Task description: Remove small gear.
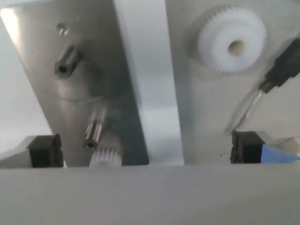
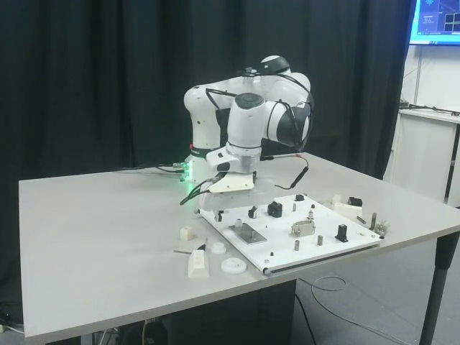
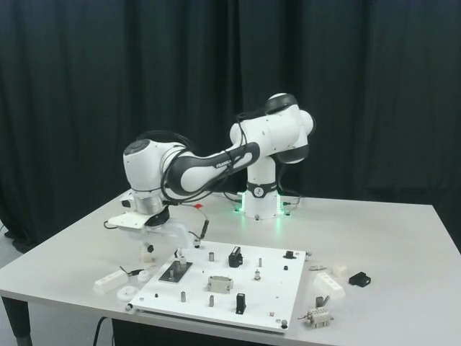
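Two black fingertips (image 1: 44, 151) of the claw (image 1: 145, 151) spread wide, holding nothing. Small gear (image 1: 106, 157) sat on a metal plate (image 1: 70, 70), near the white board's (image 2: 327, 251) corner on the grey surface (image 2: 93, 237).

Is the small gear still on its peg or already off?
On: in the wrist view the small gear sits at the base of its peg on the metal plate, ungripped.
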Tool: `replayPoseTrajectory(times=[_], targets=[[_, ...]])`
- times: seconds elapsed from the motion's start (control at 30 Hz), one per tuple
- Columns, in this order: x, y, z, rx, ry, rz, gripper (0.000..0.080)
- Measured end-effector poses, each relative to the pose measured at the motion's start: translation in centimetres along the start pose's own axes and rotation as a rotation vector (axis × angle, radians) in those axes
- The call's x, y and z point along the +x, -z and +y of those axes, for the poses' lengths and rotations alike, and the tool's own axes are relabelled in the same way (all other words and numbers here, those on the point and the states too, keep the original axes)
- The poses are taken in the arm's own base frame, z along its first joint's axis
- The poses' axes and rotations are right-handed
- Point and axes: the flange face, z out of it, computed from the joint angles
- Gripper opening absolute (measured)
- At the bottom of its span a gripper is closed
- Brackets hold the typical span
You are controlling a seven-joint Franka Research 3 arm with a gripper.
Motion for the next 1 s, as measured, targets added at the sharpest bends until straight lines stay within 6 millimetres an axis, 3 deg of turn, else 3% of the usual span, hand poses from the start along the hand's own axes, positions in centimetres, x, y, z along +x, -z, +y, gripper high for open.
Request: replayPoseTrajectory(times=[0.43, 1.0], targets=[[-2.7, -1.3, 1.1, 0.03, -0.017, 0.071, 0.08], [-4.6, -2.7, 2.5, 0.093, -0.029, 0.1, 0.08]])
